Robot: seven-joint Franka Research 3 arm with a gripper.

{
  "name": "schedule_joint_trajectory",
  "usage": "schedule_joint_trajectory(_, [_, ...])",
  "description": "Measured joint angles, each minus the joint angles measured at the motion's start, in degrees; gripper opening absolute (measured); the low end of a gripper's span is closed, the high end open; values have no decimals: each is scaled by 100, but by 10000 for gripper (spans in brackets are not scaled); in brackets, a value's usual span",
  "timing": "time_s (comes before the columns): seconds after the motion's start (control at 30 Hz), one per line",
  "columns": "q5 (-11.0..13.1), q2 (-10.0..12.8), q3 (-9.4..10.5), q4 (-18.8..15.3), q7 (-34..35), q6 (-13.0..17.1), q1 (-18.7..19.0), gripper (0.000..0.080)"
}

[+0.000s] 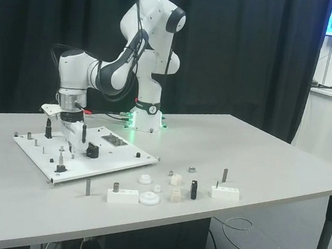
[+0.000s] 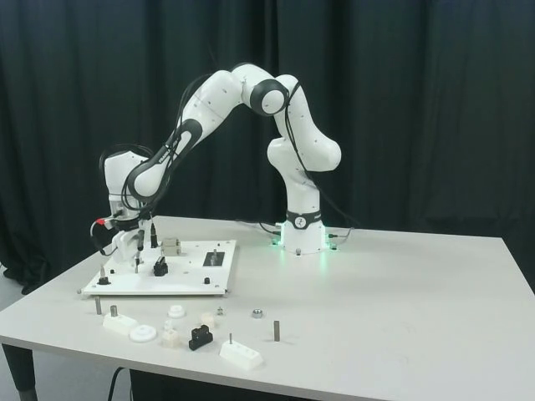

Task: Insert square peg 2.

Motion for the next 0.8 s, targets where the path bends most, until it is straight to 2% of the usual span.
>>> schedule_joint_trajectory(0.1, [0, 27, 3, 0, -49, 36, 1, 75])
schedule_joint_trajectory(0.13, [0, 35, 3, 0, -50, 51, 1, 119])
schedule_joint_trajectory(0.33, [27, 48, -2, 1, 91, 127, 0, 119])
schedule_joint_trajectory(0.37, [29, 44, -4, 4, 124, 132, 0, 401])
schedule_joint_trajectory(0.4, [30, 38, -6, 8, 148, 135, 0, 401])
schedule_joint_trajectory(0.43, [30, 29, -7, 14, 166, 135, 1, 661])
schedule_joint_trajectory(0.7, [30, -123, -14, 37, 240, 111, 2, 661])
schedule_joint_trajectory(0.73, [30, -143, -15, 37, 242, 104, 2, 791])
schedule_joint_trajectory(0.8, [30, -184, -19, 36, 243, 88, 2, 791])
